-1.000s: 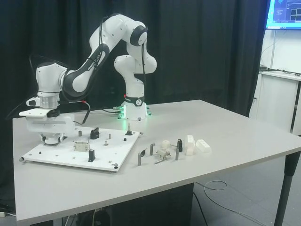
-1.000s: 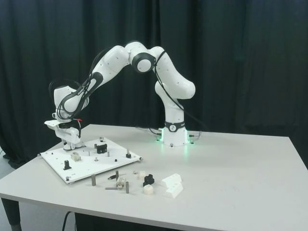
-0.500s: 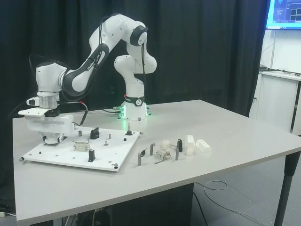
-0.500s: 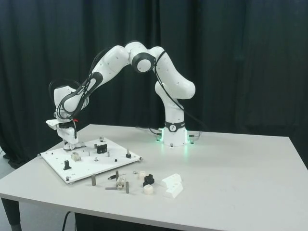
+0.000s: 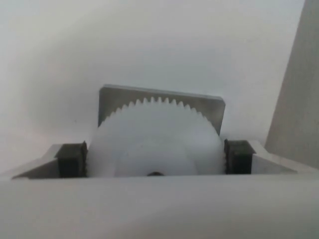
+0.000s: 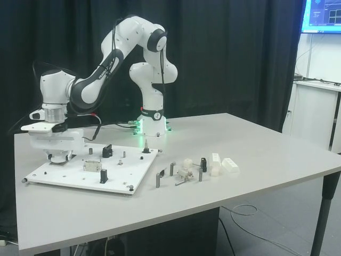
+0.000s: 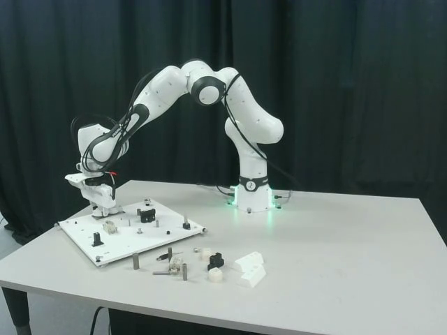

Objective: Remove large gear.

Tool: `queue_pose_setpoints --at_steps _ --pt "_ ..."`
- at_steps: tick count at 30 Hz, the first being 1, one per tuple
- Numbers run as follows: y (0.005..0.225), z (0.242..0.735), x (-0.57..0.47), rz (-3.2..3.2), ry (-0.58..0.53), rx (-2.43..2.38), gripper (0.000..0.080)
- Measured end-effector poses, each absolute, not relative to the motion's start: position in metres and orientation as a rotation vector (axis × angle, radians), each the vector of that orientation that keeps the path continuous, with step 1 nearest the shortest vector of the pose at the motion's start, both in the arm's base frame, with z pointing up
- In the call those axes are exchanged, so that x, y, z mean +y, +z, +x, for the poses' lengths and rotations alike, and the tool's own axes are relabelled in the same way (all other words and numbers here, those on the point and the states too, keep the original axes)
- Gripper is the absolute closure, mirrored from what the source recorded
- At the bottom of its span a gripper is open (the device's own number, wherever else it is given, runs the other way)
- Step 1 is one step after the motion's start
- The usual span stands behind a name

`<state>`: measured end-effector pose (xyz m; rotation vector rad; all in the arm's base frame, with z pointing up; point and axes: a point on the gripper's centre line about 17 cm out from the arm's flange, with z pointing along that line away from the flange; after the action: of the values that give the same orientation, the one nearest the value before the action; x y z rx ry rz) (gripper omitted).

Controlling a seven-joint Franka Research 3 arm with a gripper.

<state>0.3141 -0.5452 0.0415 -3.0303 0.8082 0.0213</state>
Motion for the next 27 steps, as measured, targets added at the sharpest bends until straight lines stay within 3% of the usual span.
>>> queue_pose_setpoints --at_steps 10,27 --pt "0.0420 0.3138 -0.5458 -2.970 0.020 1.012 0.0207" --pt "0.0437 0.3144 -0.5452 -3.026 0.026 0.807 0.0207"
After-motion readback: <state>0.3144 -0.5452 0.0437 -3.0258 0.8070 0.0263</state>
